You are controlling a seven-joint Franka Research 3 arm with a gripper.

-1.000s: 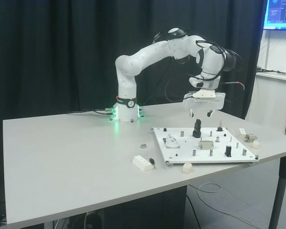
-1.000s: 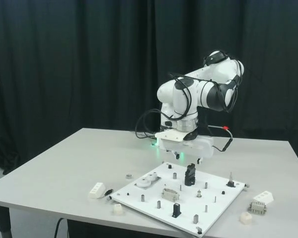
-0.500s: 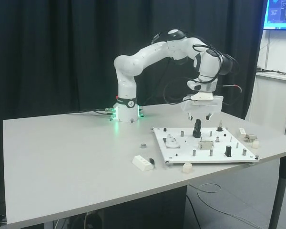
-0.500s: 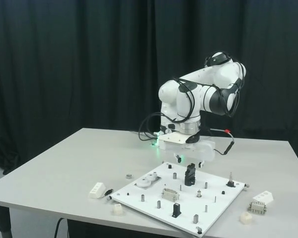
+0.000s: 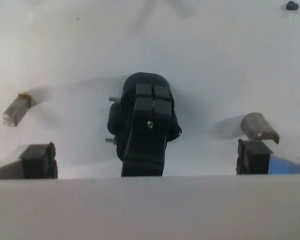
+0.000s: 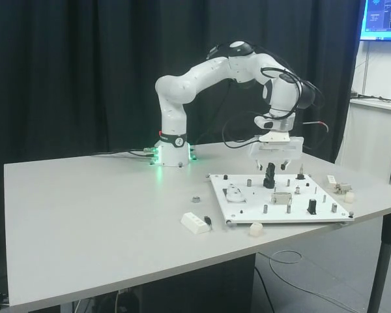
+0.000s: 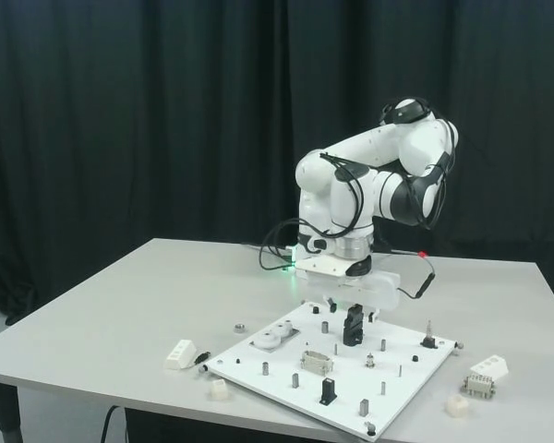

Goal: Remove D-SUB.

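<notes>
- The grey table [image 6: 85, 208] is carrying everything; the white arm [image 6: 202, 68] is standing bolted near its far edge and reaching over toward the board, which looks like the reason the base is set back from the work.
- The white board [image 7: 286, 369] is lying flat near the table's front edge, studded with small pegs and fittings, so each part is sitting in its own mount.
- The tool [image 6: 274, 168] is hanging straight above the black upright connector [image 5: 142, 127], with its fingers [image 5: 37, 160] standing apart, one on each side of that part and not touching it.
- That black connector [image 7: 353, 328] is sitting toward the board's far side; the metal-framed D-SUB-like socket [image 7: 316, 361] is sitting nearer the board's middle, apart from the tool. Which one the task means, I cannot tell for sure.
- Short pegs [image 5: 260, 127] are standing just beside the fingers, so sideways room is looking tight; upward is open.
- A small white block [image 6: 195, 223] is lying off the board, near the front edge.
</notes>
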